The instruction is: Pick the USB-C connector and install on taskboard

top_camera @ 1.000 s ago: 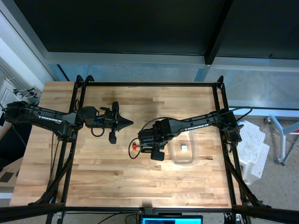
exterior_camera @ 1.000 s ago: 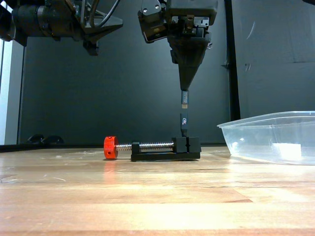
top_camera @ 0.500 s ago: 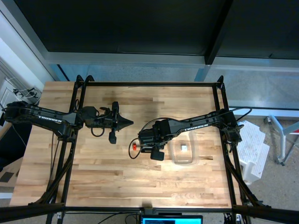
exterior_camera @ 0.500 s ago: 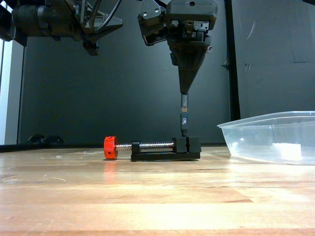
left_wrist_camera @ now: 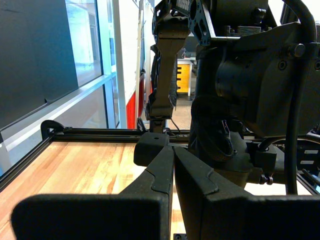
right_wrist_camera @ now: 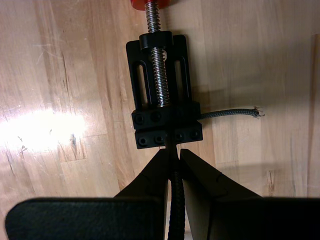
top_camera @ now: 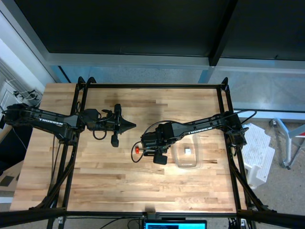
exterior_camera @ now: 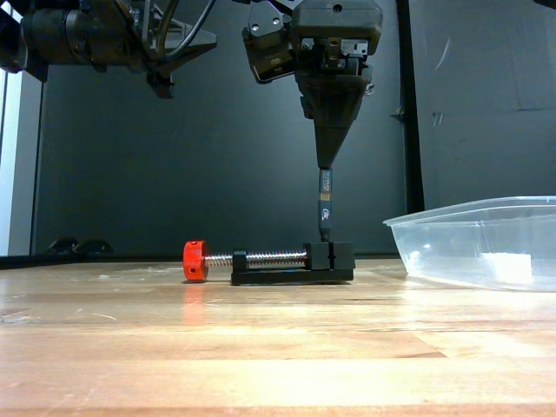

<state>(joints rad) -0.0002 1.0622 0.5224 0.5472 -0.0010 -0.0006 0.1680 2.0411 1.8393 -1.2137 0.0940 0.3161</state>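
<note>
Wooden counter from above: the left gripper sits well apart from the action. The right gripper points down just beside the orange knob. The tray, with a white bit in it, is near on the other side.

Low view: the taskboard lies flat. The USB-C connector stands upright with its top pinched in the right jaws. Its lower tip meets the top of the block at the end away from the knob. Can't tell if it's seated.

Left wrist view: jaws pressed together, nothing in them.

Right wrist view: the right jaws pinch the connector straight over the block's end. A frayed cable pokes out sideways from the block.

My take: the connector looks light, stiff and skinny, and it's gripped high up. Any off-axis push would probably twist it in the jaws or bend the tip. The block looks small enough to slide or tip if leaned on, so press straight down. There's lots of open counter on the knob side and the near side. The tray wall is the one edge to mind, and straight up looks like the clean way out.
</note>
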